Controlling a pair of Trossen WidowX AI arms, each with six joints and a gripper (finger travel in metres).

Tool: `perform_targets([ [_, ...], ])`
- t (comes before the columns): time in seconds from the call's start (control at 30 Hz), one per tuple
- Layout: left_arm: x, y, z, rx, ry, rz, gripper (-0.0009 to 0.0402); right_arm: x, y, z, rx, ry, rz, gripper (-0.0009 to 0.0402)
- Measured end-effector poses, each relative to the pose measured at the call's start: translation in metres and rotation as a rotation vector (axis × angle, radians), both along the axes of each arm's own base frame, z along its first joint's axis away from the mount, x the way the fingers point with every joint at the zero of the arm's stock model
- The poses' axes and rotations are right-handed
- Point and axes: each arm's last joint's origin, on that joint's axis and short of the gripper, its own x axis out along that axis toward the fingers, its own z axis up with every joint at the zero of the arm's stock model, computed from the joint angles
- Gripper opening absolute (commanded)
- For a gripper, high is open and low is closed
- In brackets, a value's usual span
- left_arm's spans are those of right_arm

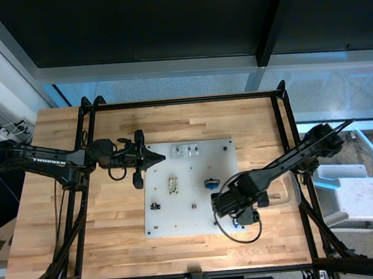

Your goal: Pick the M12 fastener and fasten on the M12 threads

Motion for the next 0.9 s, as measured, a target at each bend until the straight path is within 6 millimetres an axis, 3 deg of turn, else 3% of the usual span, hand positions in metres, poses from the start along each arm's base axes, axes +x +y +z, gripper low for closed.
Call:
perform_targets([
  [0.5,0.0,0.0,0.0,0.0,0.0,0.0,0.0,0.054,0.035,-0.014,0.001,-0.01,0.005,0.0052],
  [0.9,0.0,0.0,0.0,0.0,0.0,0.0,0.0,0.064,0.042,-0.029,0.003,-0.015,0.011,0.0052],
])
